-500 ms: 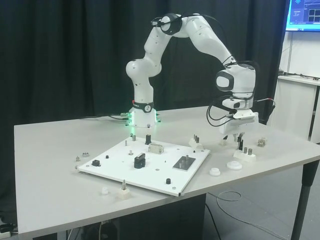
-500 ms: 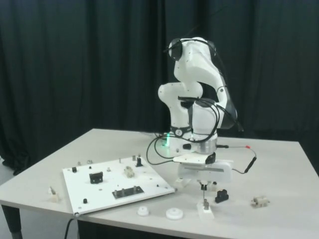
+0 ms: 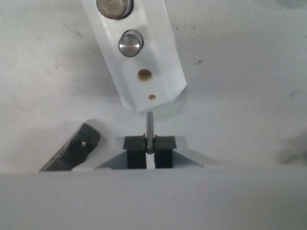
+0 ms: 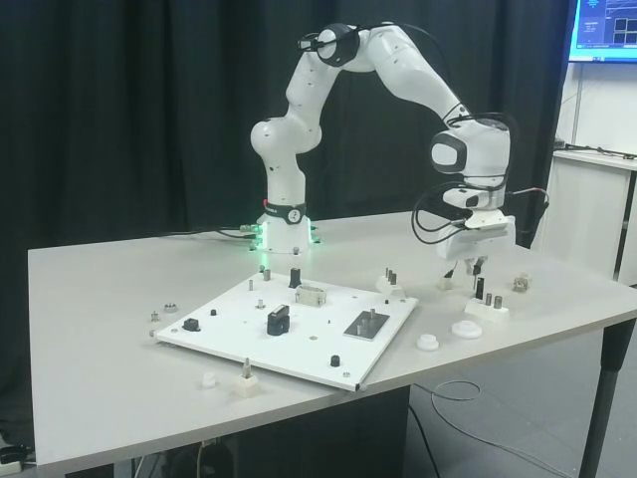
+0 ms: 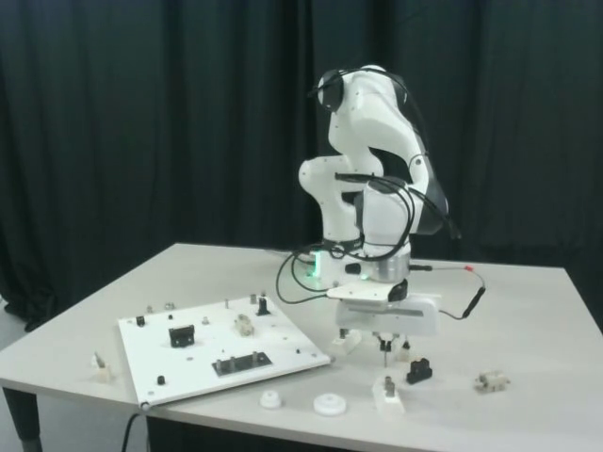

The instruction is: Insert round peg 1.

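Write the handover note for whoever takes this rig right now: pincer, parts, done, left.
Pincer: shut on the thin round peg, held upright and clear of the table.
Peg holder block: white, on the grey table beside the white assembly board, directly under the pincer. Two thicker pegs sit in it; two small holes are empty.
Done: peg gripped and out of its holder.
Left: carry it to the board and insert it; the pictures do not show which hole is the target.
Note: a black part lies near the holder.
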You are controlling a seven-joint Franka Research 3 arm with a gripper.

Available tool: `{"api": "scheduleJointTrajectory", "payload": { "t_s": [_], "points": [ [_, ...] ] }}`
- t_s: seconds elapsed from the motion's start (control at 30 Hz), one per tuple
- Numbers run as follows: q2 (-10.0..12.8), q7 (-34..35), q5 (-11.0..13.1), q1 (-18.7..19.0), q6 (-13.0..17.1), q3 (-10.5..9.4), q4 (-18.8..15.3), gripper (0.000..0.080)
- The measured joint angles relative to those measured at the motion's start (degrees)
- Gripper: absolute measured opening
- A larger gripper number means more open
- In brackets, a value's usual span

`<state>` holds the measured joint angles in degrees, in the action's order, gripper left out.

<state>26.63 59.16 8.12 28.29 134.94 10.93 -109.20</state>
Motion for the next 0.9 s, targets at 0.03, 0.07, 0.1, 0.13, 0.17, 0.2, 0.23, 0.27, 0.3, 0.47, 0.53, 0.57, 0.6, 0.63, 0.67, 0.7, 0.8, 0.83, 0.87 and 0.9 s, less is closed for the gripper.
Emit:
{"api": "scheduleJointTrajectory", "payload": {
  "t_s": [0.03,0.07,0.1,0.13,0.17,0.2,0.23,0.27,0.3,0.47,0.53,0.57,0.6,0.63,0.67,0.7,0.8,0.83,0.87,0.9],
  "points": [
    [-0.04,0.00,-0.03,0.00,-0.03,0.02,0.00,0.0032],
    [-0.08,0.00,-0.09,0.00,-0.05,0.04,0.00,0.0032],
    [-0.11,0.00,-0.18,0.00,-0.06,0.06,0.00,0.0032],
    [-0.15,0.00,-0.29,0.00,-0.06,0.10,0.00,0.0032],
    [-0.17,0.06,-0.39,0.00,-0.06,0.14,0.01,0.0032],
    [-0.21,0.17,-0.52,0.00,-0.06,0.18,0.01,0.0032],
    [-0.24,0.29,-0.68,0.00,-0.06,0.24,0.01,0.0032],
    [-0.26,0.40,-0.84,0.00,-0.06,0.30,0.03,0.0032],
    [-0.29,0.49,-1.02,0.00,-0.06,0.39,0.04,0.0032],
    [-0.48,0.90,-2.11,0.00,-0.08,1.01,0.15,0.0032],
    [-0.61,0.96,-2.46,0.00,-0.16,1.35,0.18,0.0032],
    [-0.69,0.97,-2.62,-0.01,-0.22,1.55,0.19,0.0032],
    [-0.76,0.97,-2.80,-0.03,-0.29,1.72,0.20,0.0032],
    [-0.84,0.97,-2.98,-0.05,-0.37,1.91,0.22,0.0032],
    [-0.92,0.97,-3.15,-0.05,-0.45,2.12,0.22,0.0032],
    [-1.02,0.97,-3.33,-0.05,-0.55,2.37,0.23,0.0032],
    [-1.33,1.03,-3.85,-0.07,-1.03,3.13,0.23,0.0032],
    [-1.47,1.19,-4.08,-0.09,-1.38,3.41,0.24,0.0032],
    [-1.63,1.44,-4.29,-0.10,-1.75,3.73,0.24,0.0032],
    [-1.80,1.75,-4.48,-0.10,-2.09,4.05,0.24,0.0032]
  ]
}}
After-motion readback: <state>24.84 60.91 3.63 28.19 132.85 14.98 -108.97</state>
